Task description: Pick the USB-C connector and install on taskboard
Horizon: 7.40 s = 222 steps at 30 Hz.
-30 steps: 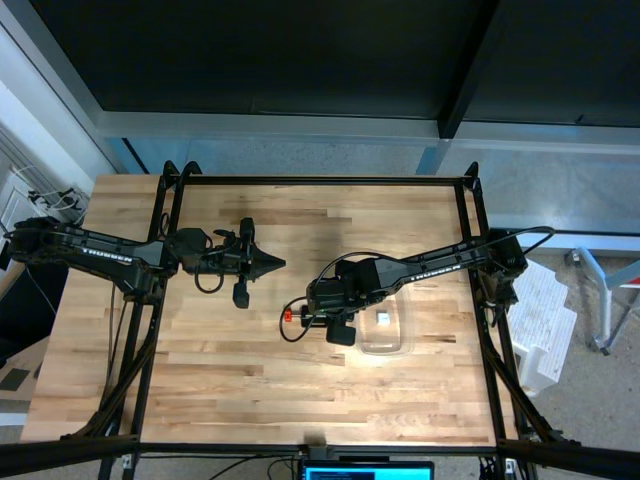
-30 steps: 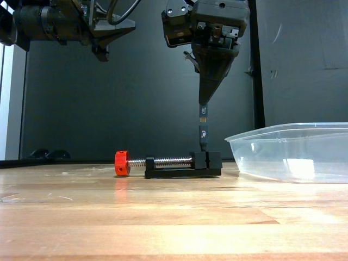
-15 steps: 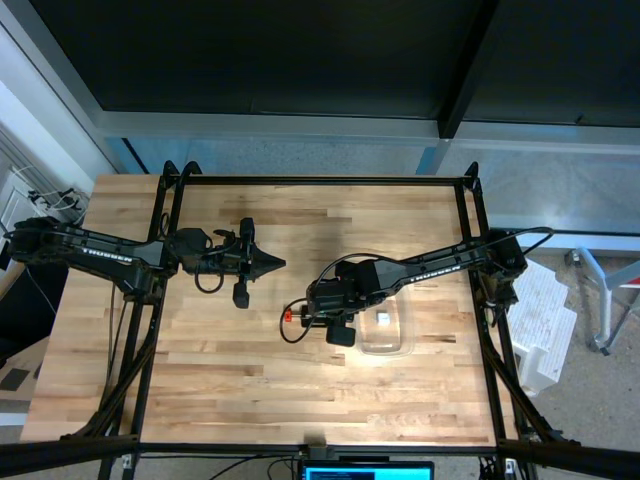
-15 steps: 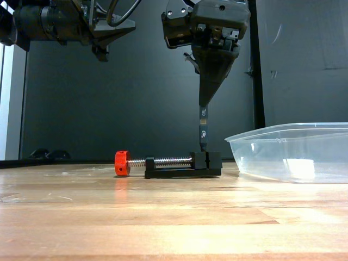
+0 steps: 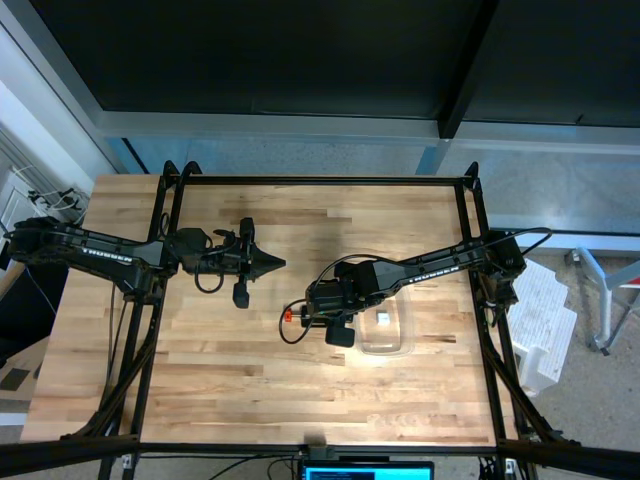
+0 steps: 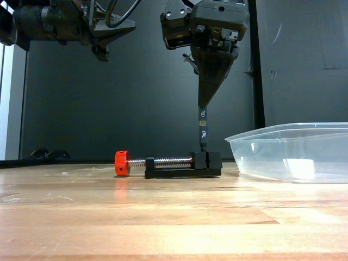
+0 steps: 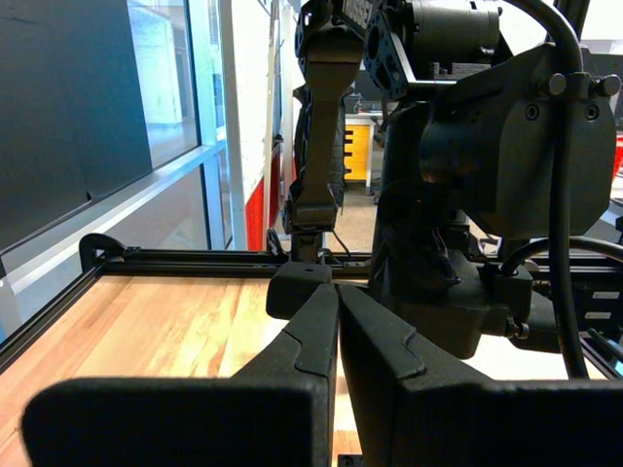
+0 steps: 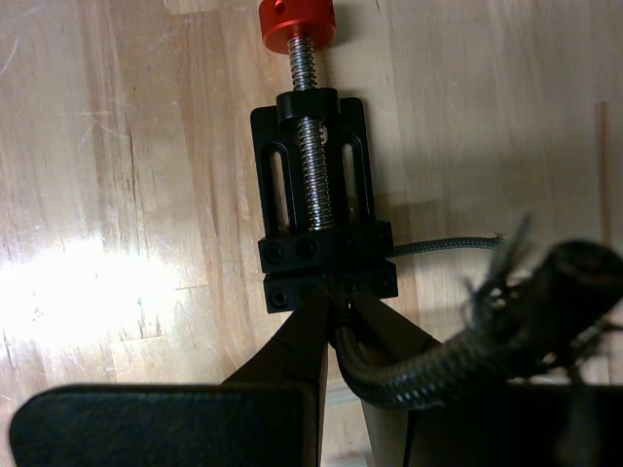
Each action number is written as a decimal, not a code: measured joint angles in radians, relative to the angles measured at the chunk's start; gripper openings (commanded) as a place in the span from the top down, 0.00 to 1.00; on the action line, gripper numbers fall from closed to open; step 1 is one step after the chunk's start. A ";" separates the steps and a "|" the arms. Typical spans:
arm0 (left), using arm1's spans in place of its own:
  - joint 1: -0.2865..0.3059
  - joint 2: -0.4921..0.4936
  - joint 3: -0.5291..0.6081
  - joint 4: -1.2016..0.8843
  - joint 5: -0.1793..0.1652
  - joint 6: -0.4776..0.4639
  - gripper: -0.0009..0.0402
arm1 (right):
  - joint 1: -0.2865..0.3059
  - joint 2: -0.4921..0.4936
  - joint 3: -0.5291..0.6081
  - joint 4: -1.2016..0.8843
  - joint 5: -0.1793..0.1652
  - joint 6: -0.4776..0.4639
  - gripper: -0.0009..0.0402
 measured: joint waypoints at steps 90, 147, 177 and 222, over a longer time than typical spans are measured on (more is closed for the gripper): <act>0.000 0.000 0.000 0.000 0.000 0.000 0.98 | 0.001 -0.009 -0.126 0.146 0.006 -0.048 0.98; 0.000 0.000 0.000 -0.001 0.000 0.000 0.98 | 0.005 -0.212 -0.125 0.044 -0.001 -0.058 0.44; 0.000 0.000 0.000 0.000 0.000 0.000 0.98 | -0.077 -0.504 -0.380 0.444 -0.007 -0.217 0.98; 0.000 0.000 0.000 -0.001 0.000 0.000 0.98 | -0.173 -0.873 -1.063 1.475 -0.080 -0.224 0.98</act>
